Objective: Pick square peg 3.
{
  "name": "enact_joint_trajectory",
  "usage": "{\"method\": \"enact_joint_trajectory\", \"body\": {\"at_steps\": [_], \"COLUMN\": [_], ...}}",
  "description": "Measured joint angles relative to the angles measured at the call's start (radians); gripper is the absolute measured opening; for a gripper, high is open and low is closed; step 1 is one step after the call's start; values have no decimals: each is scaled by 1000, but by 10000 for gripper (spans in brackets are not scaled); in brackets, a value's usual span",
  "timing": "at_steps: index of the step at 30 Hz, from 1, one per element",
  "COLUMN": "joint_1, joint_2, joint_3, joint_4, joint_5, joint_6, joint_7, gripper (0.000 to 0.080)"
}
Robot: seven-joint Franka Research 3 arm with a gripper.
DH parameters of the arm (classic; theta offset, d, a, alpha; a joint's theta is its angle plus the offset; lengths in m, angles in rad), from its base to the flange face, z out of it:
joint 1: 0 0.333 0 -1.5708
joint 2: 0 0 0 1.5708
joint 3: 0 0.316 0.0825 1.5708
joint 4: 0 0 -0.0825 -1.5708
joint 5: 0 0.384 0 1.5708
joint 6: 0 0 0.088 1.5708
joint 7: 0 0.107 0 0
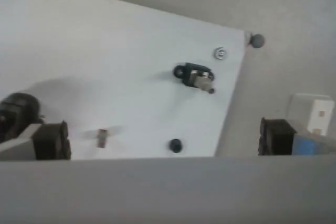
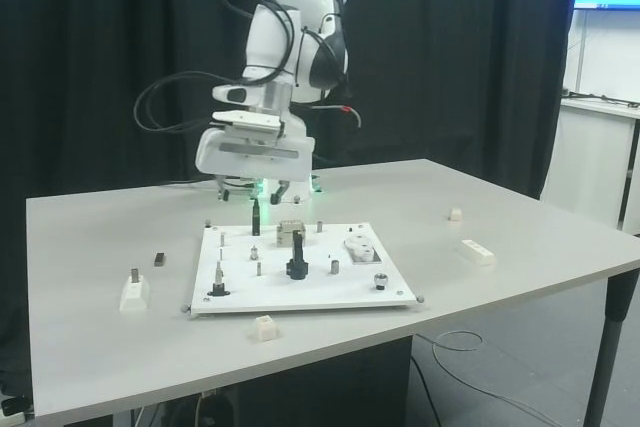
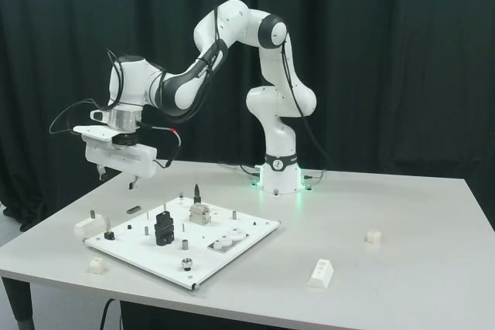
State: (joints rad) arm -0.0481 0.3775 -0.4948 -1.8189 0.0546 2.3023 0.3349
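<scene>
The robot arm is white with black joint sections, and a green light glows at its base. The counter is plain grey. The board is white, carrying several black fixtures, among them a tall black holder and a black post. Small white blocks sit on the grey surface. A black curtain fills the background. In the wrist view the tool shows black fingertips.
</scene>
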Motion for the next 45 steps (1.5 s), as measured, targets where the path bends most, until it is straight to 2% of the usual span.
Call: {"method": "enact_joint_trajectory", "body": {"at_steps": [14, 23, 45], "joint_1": [-16, -44, -131], "joint_2": [34, 66, 144], "joint_3": [-33, -42, -50], "joint_4": [19, 19, 14], "joint_5": [-1, -4, -6], "joint_6": [13, 52, 150], "joint_7": [-254, -446, -1010], "gripper": [800, 800, 800]}}
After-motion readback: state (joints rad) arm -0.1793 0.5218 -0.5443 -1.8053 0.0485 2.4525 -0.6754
